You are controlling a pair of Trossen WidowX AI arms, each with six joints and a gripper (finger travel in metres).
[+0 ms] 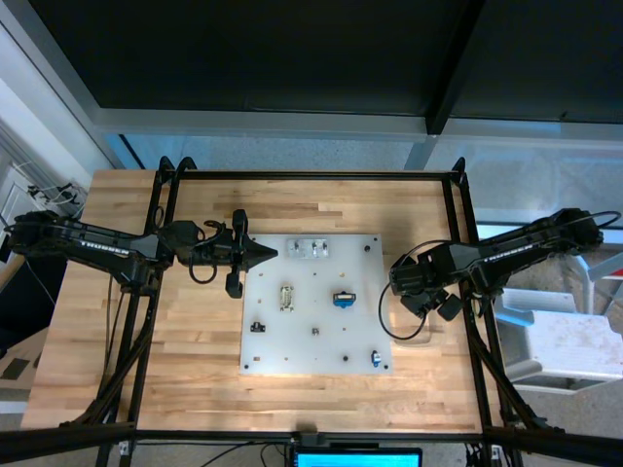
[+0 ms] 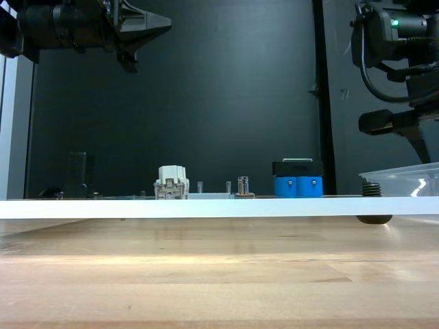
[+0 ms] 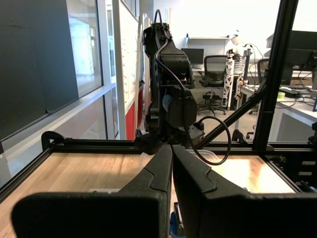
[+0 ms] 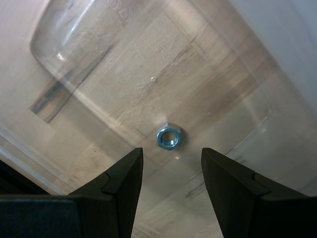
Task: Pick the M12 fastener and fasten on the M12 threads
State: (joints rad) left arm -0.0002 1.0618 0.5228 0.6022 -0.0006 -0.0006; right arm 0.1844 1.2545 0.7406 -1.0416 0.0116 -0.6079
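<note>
The M12 fastener [image 4: 169, 137], a small silver hex nut, lies flat on the floor of the clear tray [image 4: 89, 59]. My right gripper [image 4: 171, 156] hangs over that tray, off the board's right edge [image 1: 433, 304]. It is open, with the nut just beyond the gap between its fingers and nothing held. In the low view the M12 threads [image 2: 371, 188] stand as a short black stud with bare ribs, in front of the tray [image 2: 405, 177]. My left gripper [image 1: 271, 253] is shut and empty, high above the board's left edge [image 2: 163, 25].
The white board [image 1: 292, 341] carries a blue connector block [image 1: 343, 300], a silver-white connector [image 1: 286, 297] and a silver post [image 2: 243, 186]. Black frame rails [image 1: 465, 253] run along the table's sides and back.
</note>
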